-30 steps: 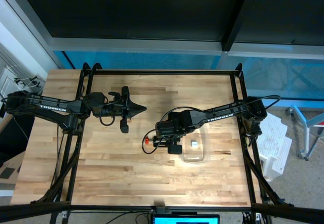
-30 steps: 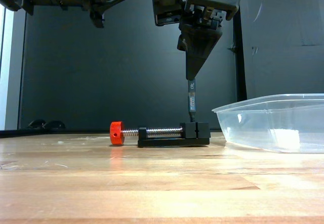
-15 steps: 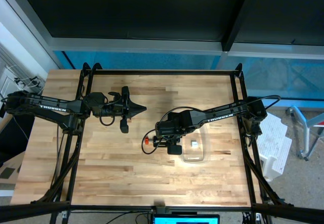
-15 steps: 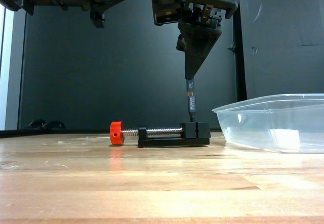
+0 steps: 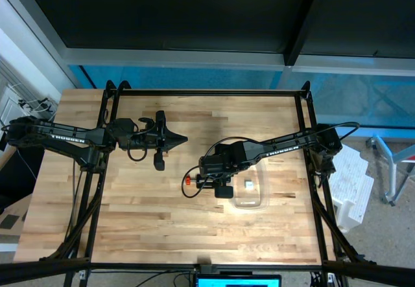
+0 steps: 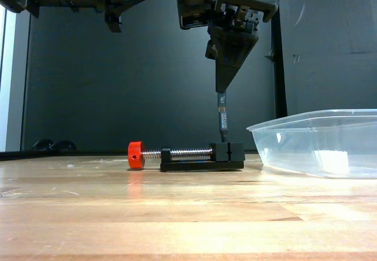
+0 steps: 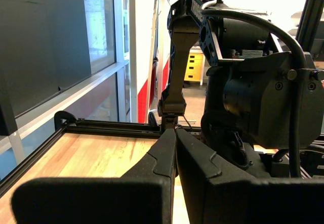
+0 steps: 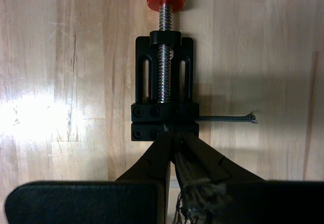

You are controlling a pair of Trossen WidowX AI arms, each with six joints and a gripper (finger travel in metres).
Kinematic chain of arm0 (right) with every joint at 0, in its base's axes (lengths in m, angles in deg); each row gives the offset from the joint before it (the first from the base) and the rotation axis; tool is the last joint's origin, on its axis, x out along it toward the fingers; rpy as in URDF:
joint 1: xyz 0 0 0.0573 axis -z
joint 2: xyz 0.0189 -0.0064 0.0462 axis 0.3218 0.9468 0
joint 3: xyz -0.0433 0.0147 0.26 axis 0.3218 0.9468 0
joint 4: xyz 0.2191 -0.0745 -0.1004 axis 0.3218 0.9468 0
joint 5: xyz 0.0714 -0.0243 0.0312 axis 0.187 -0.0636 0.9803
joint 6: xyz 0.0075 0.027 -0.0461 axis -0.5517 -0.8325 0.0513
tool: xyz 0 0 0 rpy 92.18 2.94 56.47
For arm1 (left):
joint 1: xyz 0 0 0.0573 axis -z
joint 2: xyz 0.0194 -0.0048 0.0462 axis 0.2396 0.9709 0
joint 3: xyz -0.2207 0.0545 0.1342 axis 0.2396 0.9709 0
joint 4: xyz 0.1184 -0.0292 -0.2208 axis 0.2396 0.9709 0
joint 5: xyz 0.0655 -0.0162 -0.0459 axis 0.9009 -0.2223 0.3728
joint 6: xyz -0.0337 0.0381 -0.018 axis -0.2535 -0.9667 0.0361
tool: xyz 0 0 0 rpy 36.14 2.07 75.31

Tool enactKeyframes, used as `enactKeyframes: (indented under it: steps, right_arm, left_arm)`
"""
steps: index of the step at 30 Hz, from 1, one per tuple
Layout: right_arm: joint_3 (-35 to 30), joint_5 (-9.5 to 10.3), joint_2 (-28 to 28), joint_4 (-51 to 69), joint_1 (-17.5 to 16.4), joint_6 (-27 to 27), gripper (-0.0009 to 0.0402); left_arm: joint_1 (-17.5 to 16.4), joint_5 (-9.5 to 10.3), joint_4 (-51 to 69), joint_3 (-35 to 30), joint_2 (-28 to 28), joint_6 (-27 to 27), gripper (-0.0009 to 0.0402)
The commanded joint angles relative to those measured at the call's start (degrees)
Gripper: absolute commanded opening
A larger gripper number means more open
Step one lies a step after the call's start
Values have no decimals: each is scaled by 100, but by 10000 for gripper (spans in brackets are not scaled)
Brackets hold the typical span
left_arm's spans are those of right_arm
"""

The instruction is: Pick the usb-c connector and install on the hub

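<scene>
The usb-c connector (image 6: 222, 119) is clamped upright in the right gripper (image 6: 221, 89), directly over the hub (image 6: 203, 155), presumably for straight insertion. The left gripper (image 5: 183, 138) is parked closed at the hub's 10 o'clock.

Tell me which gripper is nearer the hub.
Right. The right gripper hangs directly above the hub, gripping the usb-c connector upright over it; the left gripper hovers well off to its left, farther back.
</scene>
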Motion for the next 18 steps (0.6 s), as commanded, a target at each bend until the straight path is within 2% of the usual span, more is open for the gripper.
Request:
enactKeyframes:
  steps: [1,18]
  right_arm:
    - [0,-11,2,31,-2,-7,2]
    - [2,-9,0,57,0,-20,2]
  left_arm:
    - [0,0,2,-2,0,-2,0]
    - [-2,0,0,-2,0,-2,0]
